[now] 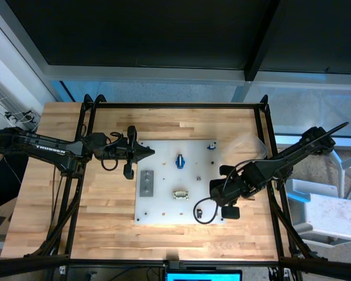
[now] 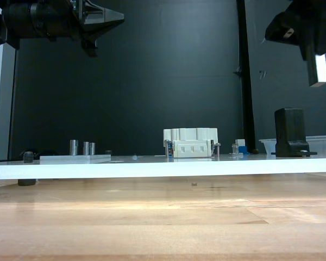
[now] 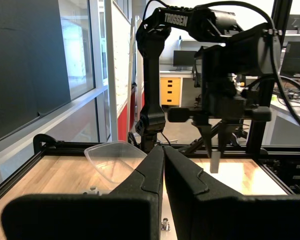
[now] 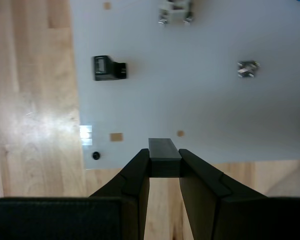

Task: Pick the 16mm bar from the taskboard and place it in the container

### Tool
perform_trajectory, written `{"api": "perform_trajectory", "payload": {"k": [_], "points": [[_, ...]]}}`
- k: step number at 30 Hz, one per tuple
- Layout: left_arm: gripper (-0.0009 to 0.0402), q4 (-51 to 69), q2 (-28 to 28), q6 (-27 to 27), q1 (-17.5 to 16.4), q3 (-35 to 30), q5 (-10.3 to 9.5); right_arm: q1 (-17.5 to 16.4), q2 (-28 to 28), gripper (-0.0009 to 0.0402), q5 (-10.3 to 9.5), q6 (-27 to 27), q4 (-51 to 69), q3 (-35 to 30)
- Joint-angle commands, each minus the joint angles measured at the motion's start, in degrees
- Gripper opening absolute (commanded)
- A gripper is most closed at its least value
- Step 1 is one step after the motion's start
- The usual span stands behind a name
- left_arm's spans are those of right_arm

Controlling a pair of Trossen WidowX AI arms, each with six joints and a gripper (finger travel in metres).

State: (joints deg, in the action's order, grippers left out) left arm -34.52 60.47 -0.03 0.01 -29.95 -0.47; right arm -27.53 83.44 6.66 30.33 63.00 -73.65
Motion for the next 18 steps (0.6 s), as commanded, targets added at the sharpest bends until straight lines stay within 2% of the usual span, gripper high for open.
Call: {"api": "perform_trajectory", "payload": {"k": [1,7,18], "points": [[0.0000,-0.02,0.02,0.02,-0.02,0.00,0.02,2.12,-0.57,0.0032,-0.02,0.83,1.03,0.44],[0.0000,-0.02,0.02,0.02,-0.02,0.00,0.02,6.12,-2.62,0.0032,-0.04,0.83,1.25,1.70],[0.0000,-0.02,0.02,0.02,0.00,0.00,0.02,14.58,-8.85,0.0032,-0.17,0.94,1.22,8.15]]}}
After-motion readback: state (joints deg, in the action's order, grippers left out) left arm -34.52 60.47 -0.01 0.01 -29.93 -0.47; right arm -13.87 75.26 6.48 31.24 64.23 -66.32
